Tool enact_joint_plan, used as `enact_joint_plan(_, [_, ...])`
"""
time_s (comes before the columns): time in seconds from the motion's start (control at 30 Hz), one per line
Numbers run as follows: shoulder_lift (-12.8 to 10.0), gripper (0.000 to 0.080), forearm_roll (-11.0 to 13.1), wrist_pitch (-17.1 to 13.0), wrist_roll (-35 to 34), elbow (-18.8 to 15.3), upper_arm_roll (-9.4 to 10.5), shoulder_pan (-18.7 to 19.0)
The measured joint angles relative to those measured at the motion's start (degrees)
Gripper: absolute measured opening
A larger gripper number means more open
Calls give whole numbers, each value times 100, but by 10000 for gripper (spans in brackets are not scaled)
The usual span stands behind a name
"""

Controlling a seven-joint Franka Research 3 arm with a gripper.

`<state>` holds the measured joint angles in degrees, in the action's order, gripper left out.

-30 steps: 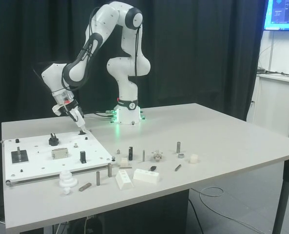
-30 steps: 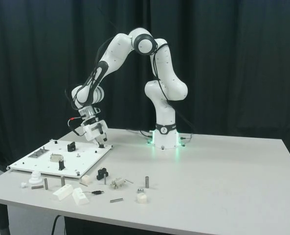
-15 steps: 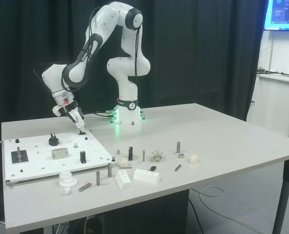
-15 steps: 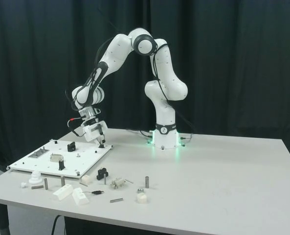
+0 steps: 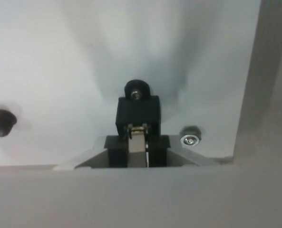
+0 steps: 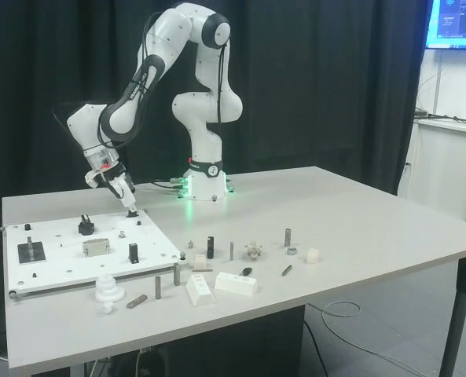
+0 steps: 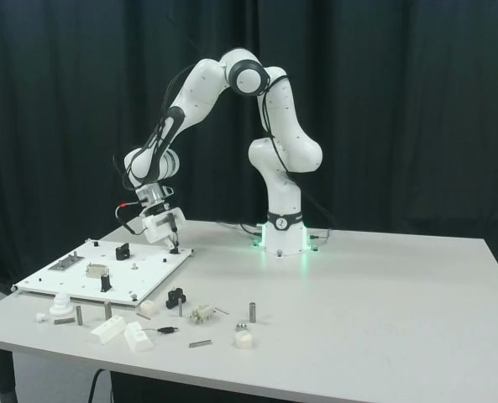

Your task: Remove Ethernet.

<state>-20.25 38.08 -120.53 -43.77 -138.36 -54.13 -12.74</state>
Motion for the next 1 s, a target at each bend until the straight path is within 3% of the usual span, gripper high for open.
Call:
enact_joint_plan(0.67, [51,87,-48,87,-123,24,-44,16])
enact_joint_plan(0.87, [193,82,-143,330,-197,94,-191,98])
enact_joint_plan(1.0, [356,81,-335,515,-343,146,-309,190])
